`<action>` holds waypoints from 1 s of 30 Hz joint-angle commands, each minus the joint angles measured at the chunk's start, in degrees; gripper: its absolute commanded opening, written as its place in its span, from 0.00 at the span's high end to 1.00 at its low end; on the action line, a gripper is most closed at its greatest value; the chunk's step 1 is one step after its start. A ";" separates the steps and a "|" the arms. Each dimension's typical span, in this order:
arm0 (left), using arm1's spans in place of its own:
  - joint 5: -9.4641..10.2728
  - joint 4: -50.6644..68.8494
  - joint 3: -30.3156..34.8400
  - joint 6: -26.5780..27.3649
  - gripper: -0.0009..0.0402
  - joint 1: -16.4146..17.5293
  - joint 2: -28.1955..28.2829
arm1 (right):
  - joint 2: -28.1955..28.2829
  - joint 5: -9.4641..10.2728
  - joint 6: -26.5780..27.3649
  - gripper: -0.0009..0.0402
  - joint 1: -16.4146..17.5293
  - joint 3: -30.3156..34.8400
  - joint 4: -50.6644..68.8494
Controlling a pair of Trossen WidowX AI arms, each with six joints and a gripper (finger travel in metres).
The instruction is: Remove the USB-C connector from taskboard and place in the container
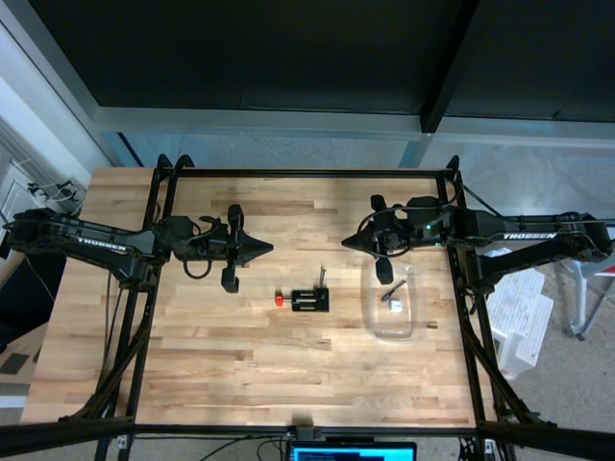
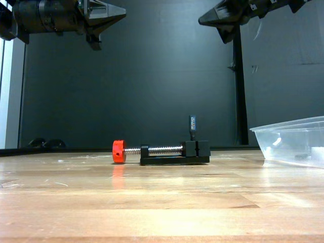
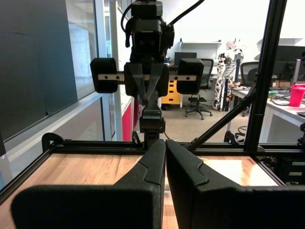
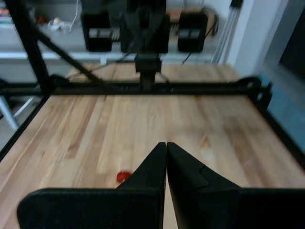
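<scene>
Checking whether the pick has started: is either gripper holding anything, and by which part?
Nothing is held. The left gripper and the right gripper are both shut on nothing, raised above the table, the right one near the tray.

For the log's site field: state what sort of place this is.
Probably a robotics lab: wooden table in a black frame, office chairs beyond. Left end effector and right end effector, both shut, hang above it.

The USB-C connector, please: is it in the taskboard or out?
In: the USB-C connector stands upright from the taskboard. Left claw and right claw hover shut, high above the table.
</scene>
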State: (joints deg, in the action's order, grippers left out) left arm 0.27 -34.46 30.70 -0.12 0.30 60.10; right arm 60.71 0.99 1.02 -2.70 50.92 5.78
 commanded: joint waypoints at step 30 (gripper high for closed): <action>0.00 0.00 0.00 0.00 0.98 0.00 0.00 | 0.04 0.66 -0.79 0.98 -0.50 -12.24 -29.22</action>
State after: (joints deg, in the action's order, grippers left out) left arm 0.27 -34.46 30.68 -0.12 0.30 60.10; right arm 60.71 1.69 0.27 -3.22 38.74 -23.53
